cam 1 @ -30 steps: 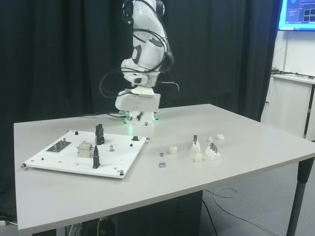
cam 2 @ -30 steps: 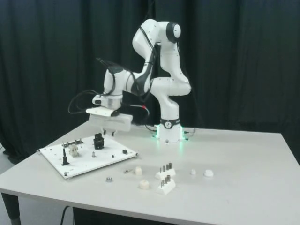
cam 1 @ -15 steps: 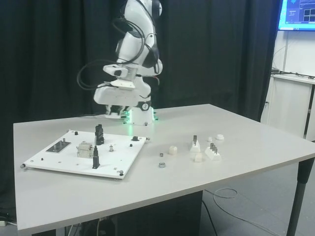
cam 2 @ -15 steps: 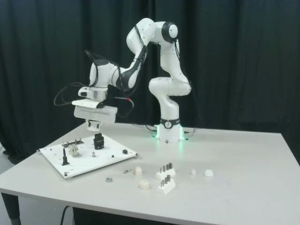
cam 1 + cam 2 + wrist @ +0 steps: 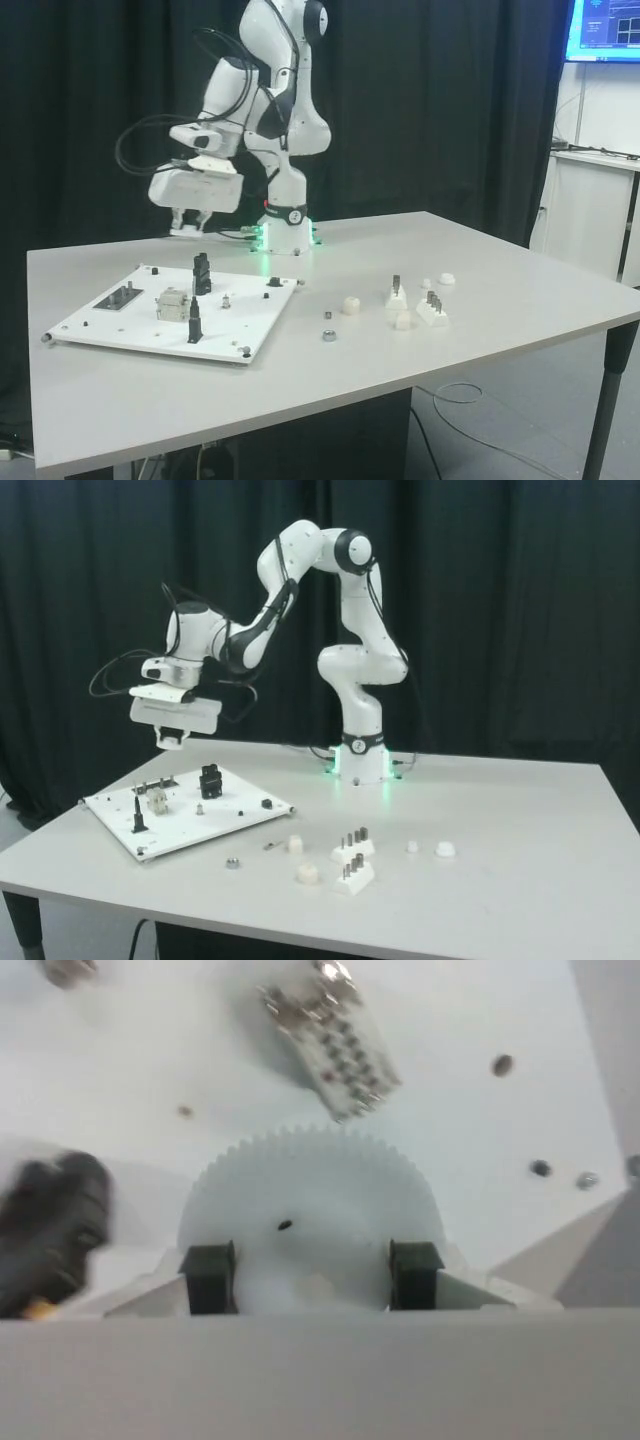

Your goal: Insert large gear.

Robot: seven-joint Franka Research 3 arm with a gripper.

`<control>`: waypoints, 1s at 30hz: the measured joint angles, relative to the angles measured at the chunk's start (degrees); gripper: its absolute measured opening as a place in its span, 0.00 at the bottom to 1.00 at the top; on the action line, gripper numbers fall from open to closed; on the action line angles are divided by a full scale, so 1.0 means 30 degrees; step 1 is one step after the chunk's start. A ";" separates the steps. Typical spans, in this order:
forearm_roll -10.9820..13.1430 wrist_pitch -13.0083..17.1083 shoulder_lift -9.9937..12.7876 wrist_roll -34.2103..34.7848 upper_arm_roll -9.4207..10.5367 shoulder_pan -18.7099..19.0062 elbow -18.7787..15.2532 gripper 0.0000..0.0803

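Large gear [image 5: 312,1215] fills the wrist view: a white toothed disc, fine teeth all along its rim, a small dark spot near its middle. The gripper [image 5: 312,1276] clamps it, black fingertips [image 5: 210,1278] pressed on either side of its hub. Beneath it lies the white board [image 5: 150,1060], with a blurred black block [image 5: 50,1228] and a pale studded connector [image 5: 335,1048] on it.

First room view: the white arm [image 5: 262,70] reaches out over the board's [image 5: 140,335] far edge, holding the gripper [image 5: 192,222] high above it, well apart.

Second room view: same picture, gripper [image 5: 172,737] in the air above the board's [image 5: 225,825] far corner, gear too small to make out here. Small white parts [image 5: 352,865] sit loose towards the grey tabletop's [image 5: 520,880] front edge.
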 joint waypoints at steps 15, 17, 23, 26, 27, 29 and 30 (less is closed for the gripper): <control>0.1948 0.1414 0.2744 -0.5978 -0.0738 -0.1760 0.1537 0.41; 0.2499 0.1472 0.3128 -0.6888 -0.0740 -0.2073 0.1733 0.41; 0.3850 0.1580 0.4195 -0.8914 -0.0738 -0.2846 0.2322 0.41; 0.4445 0.1604 0.4694 -0.9645 -0.0737 -0.3140 0.2612 0.41; 0.4590 0.1604 0.4844 -0.9849 -0.0737 -0.3213 0.2695 0.41; 0.4863 0.1604 0.5142 -1.0186 -0.0736 -0.3347 0.2859 0.41; 0.4995 0.1604 0.5284 -1.0314 -0.0736 -0.3403 0.2931 0.41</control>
